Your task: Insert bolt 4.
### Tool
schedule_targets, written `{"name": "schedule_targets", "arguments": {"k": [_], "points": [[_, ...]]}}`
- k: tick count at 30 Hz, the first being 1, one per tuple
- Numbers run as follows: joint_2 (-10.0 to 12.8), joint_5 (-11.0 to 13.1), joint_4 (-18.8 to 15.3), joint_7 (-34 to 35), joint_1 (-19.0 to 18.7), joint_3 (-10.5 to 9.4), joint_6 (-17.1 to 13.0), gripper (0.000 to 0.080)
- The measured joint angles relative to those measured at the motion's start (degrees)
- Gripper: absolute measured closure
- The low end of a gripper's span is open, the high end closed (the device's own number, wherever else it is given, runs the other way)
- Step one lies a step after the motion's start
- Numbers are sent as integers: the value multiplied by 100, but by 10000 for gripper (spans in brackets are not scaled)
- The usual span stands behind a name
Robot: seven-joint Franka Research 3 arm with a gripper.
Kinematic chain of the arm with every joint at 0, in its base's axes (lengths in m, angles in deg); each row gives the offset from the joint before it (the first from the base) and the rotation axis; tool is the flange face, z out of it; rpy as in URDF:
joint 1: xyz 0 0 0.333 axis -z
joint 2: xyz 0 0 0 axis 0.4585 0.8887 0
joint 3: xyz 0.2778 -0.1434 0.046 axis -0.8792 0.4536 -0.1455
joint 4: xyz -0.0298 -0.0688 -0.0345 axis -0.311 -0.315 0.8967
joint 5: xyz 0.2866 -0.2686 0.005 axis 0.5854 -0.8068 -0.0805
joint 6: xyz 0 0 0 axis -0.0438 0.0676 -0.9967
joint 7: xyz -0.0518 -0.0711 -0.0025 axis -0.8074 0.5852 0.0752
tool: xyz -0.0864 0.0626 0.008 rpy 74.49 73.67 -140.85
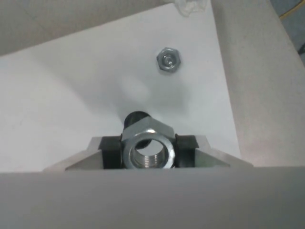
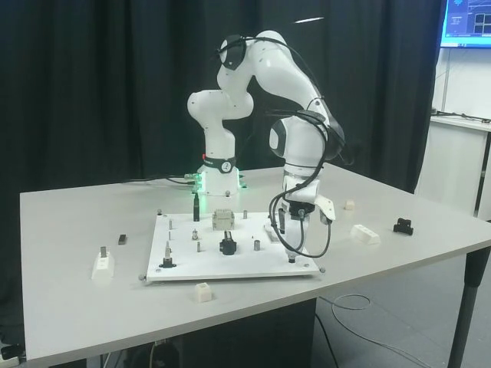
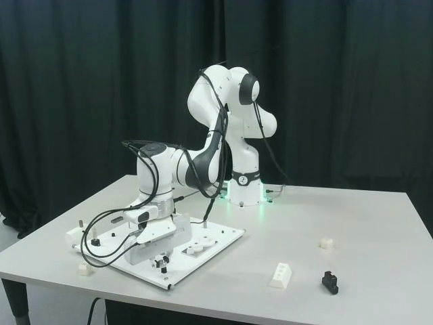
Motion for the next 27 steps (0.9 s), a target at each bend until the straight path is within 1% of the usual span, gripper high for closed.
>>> {"name": "schedule_targets", "arguments": {"k": [8, 27], "points": [[24, 39, 0, 0, 0, -2, -3, 578], [30, 41, -82, 0, -4, -3, -7, 578]]}}
